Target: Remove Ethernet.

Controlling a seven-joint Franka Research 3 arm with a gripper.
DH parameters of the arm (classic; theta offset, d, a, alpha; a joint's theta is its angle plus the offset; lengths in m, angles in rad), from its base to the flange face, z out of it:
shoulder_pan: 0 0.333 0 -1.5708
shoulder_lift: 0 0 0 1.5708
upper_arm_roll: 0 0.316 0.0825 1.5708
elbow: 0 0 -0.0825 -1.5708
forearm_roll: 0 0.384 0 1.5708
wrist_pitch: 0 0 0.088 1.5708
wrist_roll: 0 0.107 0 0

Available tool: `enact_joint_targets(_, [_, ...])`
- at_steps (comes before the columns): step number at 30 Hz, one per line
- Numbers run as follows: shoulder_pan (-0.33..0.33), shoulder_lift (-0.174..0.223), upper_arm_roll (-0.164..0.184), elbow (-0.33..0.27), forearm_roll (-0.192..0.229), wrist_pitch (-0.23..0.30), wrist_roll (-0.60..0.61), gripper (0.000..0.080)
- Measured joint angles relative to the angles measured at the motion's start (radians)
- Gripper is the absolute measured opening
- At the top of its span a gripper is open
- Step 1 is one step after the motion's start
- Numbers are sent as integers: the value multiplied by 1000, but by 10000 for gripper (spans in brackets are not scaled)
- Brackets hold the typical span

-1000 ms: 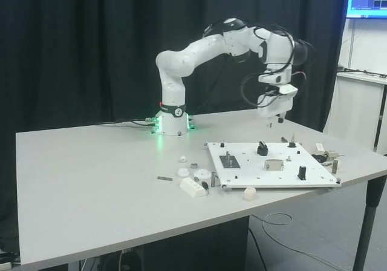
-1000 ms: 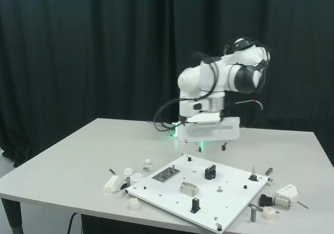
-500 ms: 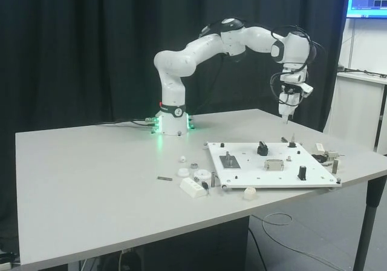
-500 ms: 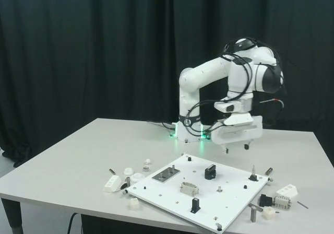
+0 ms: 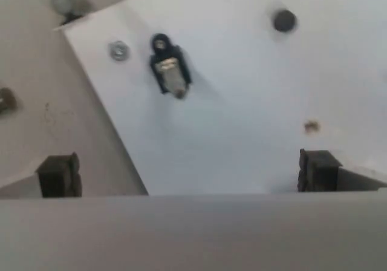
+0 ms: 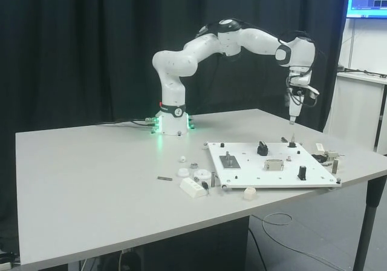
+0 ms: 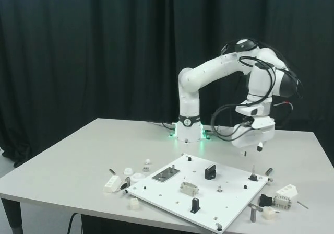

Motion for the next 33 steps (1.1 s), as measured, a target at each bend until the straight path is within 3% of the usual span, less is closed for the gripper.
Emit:
enact_joint_targets(12, [31,0,26,-4,-26,53,-165,800])
enact_joint_targets(25, [29,0,43,-27,-28,96,-173,800])
enact_joint_targets(33, [10,4,63,-27,-4,99,-174,800])
